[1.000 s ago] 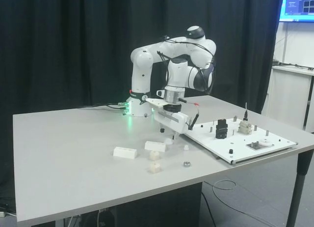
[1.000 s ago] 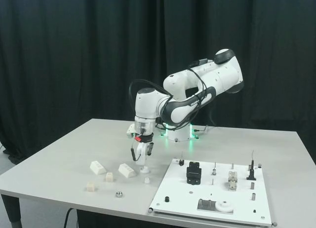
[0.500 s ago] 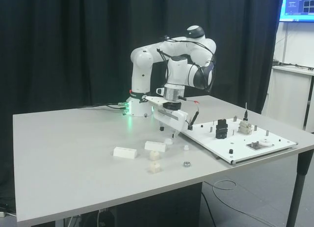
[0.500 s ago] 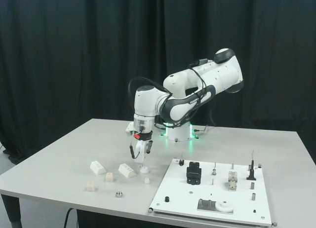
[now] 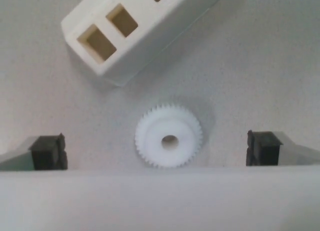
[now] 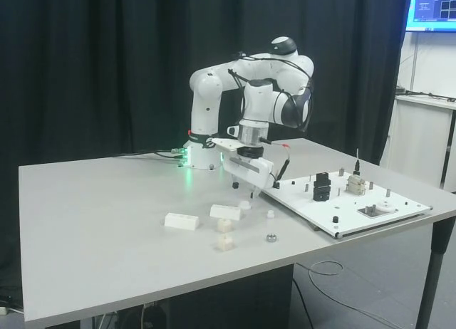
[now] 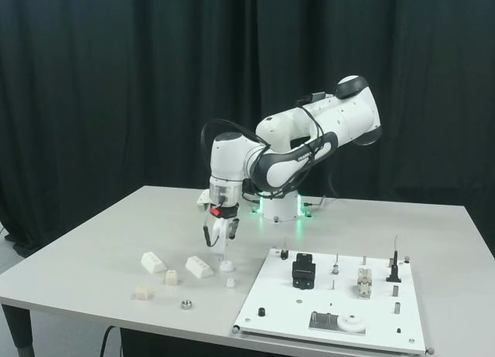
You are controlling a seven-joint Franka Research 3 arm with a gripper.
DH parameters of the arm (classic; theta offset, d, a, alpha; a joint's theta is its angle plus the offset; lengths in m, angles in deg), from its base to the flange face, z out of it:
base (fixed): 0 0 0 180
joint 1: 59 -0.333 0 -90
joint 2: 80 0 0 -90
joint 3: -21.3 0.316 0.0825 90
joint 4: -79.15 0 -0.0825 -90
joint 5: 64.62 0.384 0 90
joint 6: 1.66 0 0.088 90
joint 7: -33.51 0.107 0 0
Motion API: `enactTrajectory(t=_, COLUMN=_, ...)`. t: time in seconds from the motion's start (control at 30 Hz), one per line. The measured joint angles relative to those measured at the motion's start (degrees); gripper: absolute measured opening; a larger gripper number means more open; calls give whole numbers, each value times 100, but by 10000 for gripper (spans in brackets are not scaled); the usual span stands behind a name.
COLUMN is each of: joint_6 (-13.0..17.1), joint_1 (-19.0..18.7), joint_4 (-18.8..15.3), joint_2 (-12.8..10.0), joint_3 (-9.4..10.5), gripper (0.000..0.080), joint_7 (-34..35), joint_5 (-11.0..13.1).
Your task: Remove large gear.
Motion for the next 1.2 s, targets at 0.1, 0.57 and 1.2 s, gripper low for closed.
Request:
enactTrajectory(t=0.1, joint_6=0, joint_1=-16, joint_4=9, joint_2=0, joint_3=-23, gripper=800, joint_7=0, joint_5=-2)
enactTrajectory(t=0.57, joint_6=-15, joint_1=-69, joint_4=340, joint_2=0, joint_3=-148, gripper=800, joint_7=315, joint_5=-1)
enactTrajectory(t=1.2, joint_6=-49, joint_1=7, joint_4=1575, joint_2=-3, joint_3=-115, gripper=800, joint_7=1558, joint_5=-45)
